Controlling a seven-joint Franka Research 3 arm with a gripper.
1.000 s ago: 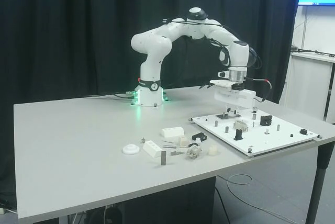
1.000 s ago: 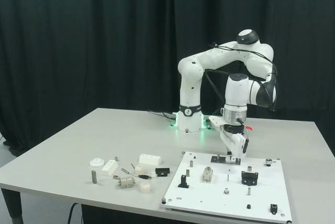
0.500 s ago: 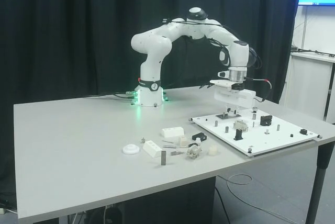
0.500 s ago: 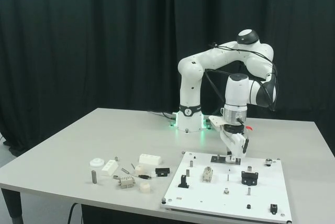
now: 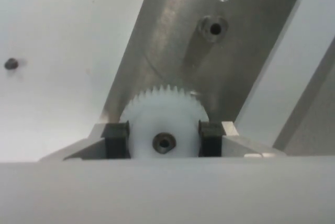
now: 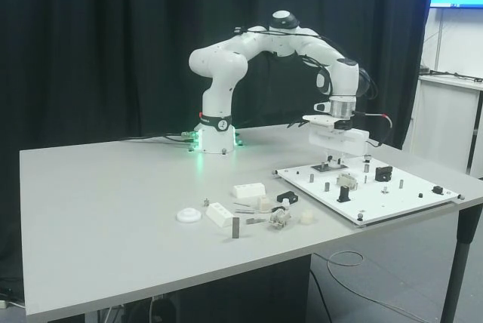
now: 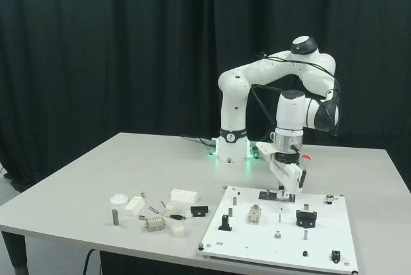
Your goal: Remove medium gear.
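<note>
In the wrist view the tool [image 5: 164, 139] is clenched on the white medium gear [image 5: 164, 122], one black pad [image 5: 115, 139] touching each flank. Beyond, the gear sits over a grey metal plate [image 5: 209, 62] on the white board [image 7: 282, 227], which lies on the desk [image 6: 98, 202].

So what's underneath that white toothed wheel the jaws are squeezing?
The medium gear sits over a grey metal plate fixed on the white board. The gear covers the plate directly beneath it, so any peg there can't be seen.
</note>
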